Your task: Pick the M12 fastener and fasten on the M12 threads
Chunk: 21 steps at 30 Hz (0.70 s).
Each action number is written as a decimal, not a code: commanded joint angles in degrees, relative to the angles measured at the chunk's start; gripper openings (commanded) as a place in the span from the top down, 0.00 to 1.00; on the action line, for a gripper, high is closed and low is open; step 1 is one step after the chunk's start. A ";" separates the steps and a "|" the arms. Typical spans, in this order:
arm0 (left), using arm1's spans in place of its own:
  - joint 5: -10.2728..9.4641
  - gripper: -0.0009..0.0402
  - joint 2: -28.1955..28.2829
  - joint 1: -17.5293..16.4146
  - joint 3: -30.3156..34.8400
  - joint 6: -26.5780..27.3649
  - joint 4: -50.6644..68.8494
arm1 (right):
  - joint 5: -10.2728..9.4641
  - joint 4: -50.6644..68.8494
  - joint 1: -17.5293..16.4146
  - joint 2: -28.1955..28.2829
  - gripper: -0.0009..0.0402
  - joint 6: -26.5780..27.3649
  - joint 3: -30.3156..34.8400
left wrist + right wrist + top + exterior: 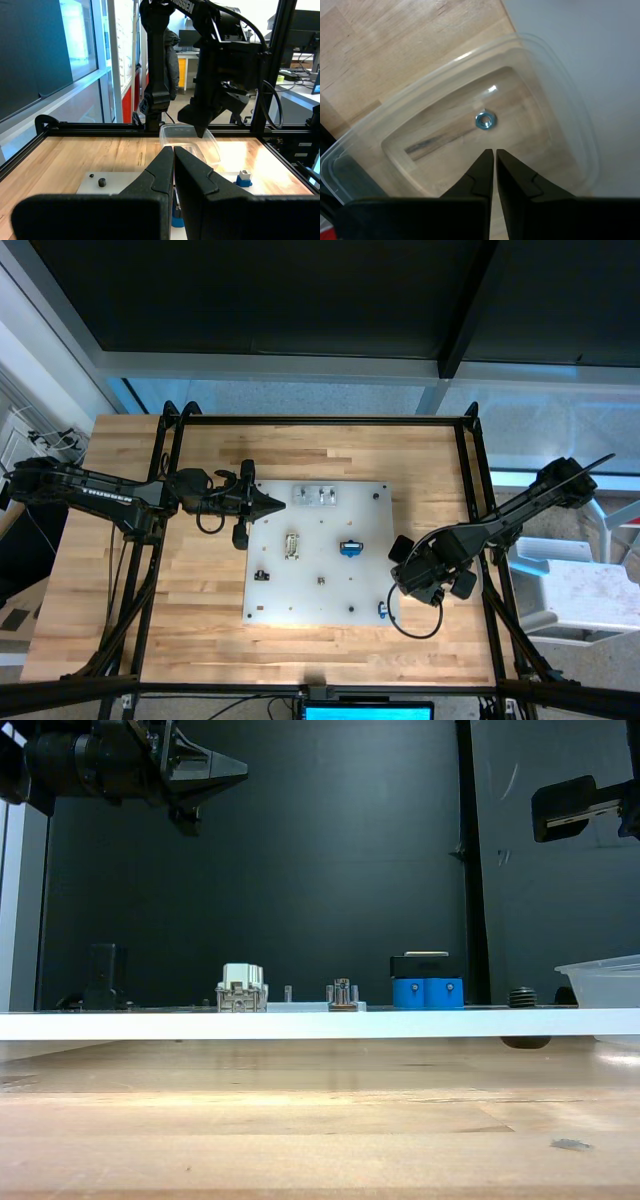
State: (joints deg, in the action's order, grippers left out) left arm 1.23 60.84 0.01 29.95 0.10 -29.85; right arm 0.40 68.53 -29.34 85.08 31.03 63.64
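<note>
We are at the pick: the M12 fastener (485, 120) lies in the clear tray (545, 90) beneath the closed right end effector (494, 152), the left end effector (173, 150), also closed, hangs high over the left edge of the board (300, 585), so next the right one must spread its fingers and descend.

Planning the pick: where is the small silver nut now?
In the right wrist view the small silver nut lies inside the clear plastic tray off the white board's right edge, under the right gripper; the left gripper hangs over the board's left edge.
</note>
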 commanded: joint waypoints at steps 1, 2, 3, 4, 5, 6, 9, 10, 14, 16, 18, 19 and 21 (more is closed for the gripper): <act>0.02 0.98 0.02 0.00 0.00 0.00 0.00 | 0.02 -2.08 -0.57 0.22 0.86 -0.11 -1.38; 0.02 0.98 0.02 0.00 0.00 0.00 0.00 | 0.04 -2.73 -0.61 0.22 0.83 -0.17 -1.90; 0.02 0.98 0.02 -0.02 0.00 0.00 -0.02 | 0.04 -3.32 -0.68 0.22 0.80 -0.33 -2.43; 0.02 0.98 0.02 0.00 0.00 0.00 -0.02 | 0.04 -3.76 -0.72 0.22 0.77 -0.50 -2.86; 0.02 0.98 0.02 0.00 0.00 0.00 0.00 | 0.04 -4.11 -0.76 0.22 0.74 -0.59 -3.28; 0.02 0.98 0.02 -0.02 0.00 0.00 -0.02 | 0.07 -4.37 -0.79 0.22 0.72 -0.59 -3.63; 0.02 0.98 0.02 0.00 0.00 0.00 -0.02 | 0.09 -5.57 -0.81 0.22 0.64 -0.66 -4.76; 0.02 0.98 0.02 -0.02 0.00 0.00 -0.02 | 0.07 -6.08 -0.81 0.22 0.62 -0.76 -5.29; 0.02 0.98 0.02 0.00 0.00 0.00 0.00 | 0.09 -8.31 -0.81 0.22 0.56 -1.22 -7.41; 0.02 0.98 0.02 0.00 0.00 0.00 -0.02 | 0.09 -9.20 -0.81 0.22 0.54 -1.22 -8.20; 0.02 0.98 0.02 0.00 0.00 0.00 -0.02 | 0.11 -9.79 -0.76 0.22 0.52 -1.20 -8.79; 0.02 0.98 0.02 0.00 0.00 0.00 -0.02 | 0.11 -10.10 -0.72 0.22 0.52 -1.20 -9.07; 0.02 0.98 0.02 0.00 0.00 0.00 0.00 | 0.15 -10.95 -0.68 0.22 0.52 -1.20 -9.77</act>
State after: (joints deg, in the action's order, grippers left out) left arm 1.23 60.84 0.01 29.95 0.10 -29.85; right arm 0.45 58.11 -30.06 85.30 29.87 54.28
